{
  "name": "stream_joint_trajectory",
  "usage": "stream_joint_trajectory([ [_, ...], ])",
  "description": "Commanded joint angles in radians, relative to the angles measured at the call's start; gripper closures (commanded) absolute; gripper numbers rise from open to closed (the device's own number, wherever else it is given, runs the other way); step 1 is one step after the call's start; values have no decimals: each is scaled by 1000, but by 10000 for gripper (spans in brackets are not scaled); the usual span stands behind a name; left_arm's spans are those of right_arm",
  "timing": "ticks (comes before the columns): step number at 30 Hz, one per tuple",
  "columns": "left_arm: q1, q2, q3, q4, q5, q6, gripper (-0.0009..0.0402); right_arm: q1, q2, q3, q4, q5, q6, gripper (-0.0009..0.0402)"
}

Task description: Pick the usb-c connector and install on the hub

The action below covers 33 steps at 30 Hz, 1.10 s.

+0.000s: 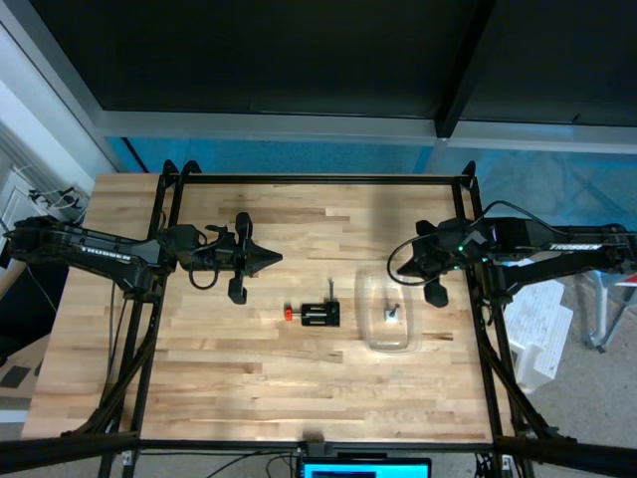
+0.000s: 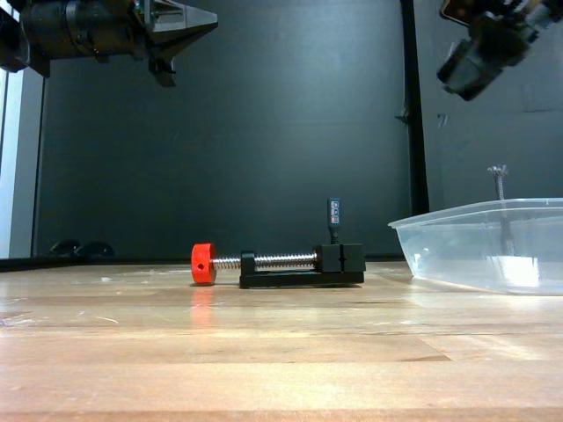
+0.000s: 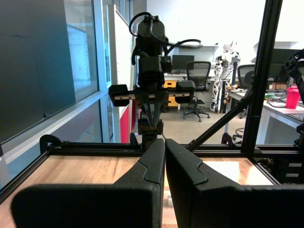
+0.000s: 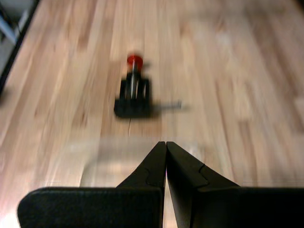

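Observation:
The usb-c connector lies free inside a clear plastic tray, and its short cable end sticks up above the tray's rim. The hub is a small dark stick standing upright in a black vise with a red knob. My right gripper hangs high above the tray's far side, tilted down toward the vise, shut and holding nothing. My left gripper hovers high left of the vise, level, also shut and holding nothing.
A black frame runs around the wooden table's edges. Bare wood lies in front of the vise and tray. Across the table, the left wrist view shows the right arm.

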Motion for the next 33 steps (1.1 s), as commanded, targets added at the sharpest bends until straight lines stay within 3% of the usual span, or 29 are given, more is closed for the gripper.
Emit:
stream_joint_trajectory([
  [1, 0, 0, 0, 0, 0, 0, 393, 8, 1, 15, -101, -5, 0, 393],
  [9, 0, 0, 0, 0, 0, 0, 393, 19, 10, 20, -250, -3, 57, 382],
  [16, 0, 0, 0, 0, 0, 0, 393, 56, 47, 21, -288, 0, 103, 323],
  [25, 0, 0, 0, 0, 0, 0, 393, 136, 124, 20, -291, 59, 146, 232],
  [33, 0, 0, 0, 0, 0, 0, 393, 225, 224, 20, -273, 100, 174, 201],
])
